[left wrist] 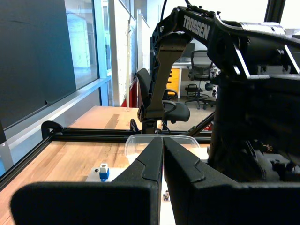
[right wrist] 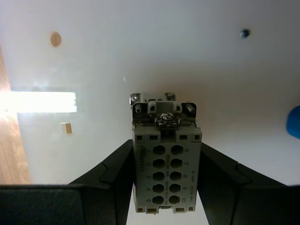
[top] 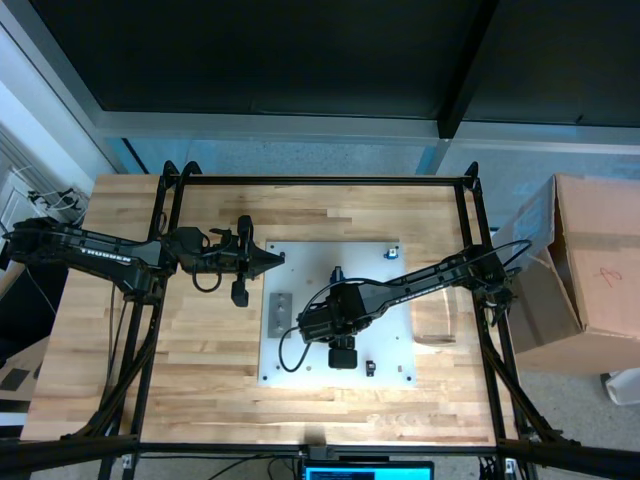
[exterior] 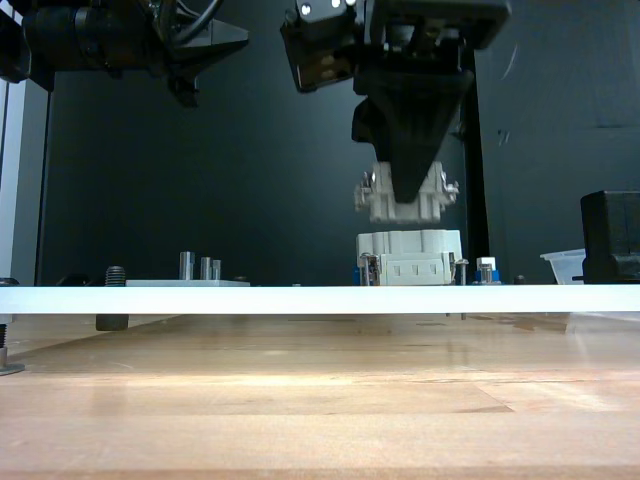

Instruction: Remove the HAN10E connector from the taskboard and place in the container

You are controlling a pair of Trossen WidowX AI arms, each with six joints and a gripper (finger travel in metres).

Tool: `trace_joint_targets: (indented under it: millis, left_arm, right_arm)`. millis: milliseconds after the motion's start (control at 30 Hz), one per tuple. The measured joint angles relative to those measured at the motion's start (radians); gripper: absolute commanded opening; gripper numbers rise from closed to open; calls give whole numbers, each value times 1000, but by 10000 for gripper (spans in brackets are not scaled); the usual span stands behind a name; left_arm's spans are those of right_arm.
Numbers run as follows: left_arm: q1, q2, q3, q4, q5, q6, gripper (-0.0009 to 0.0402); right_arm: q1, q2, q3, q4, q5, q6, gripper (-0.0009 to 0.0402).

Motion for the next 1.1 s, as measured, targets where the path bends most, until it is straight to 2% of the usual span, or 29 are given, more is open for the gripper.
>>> trace_joint_targets:
  millis: [533, 1100]
  left_arm:
    - [0, 0, 0, 0, 0, 0, 0]
    - [0, 0, 0, 0, 0, 0, 0]
  right_arm:
    - [0, -106, 0, 3, -4, -1, 2]
    - [0, -112, 0, 15, -5, -6, 2]
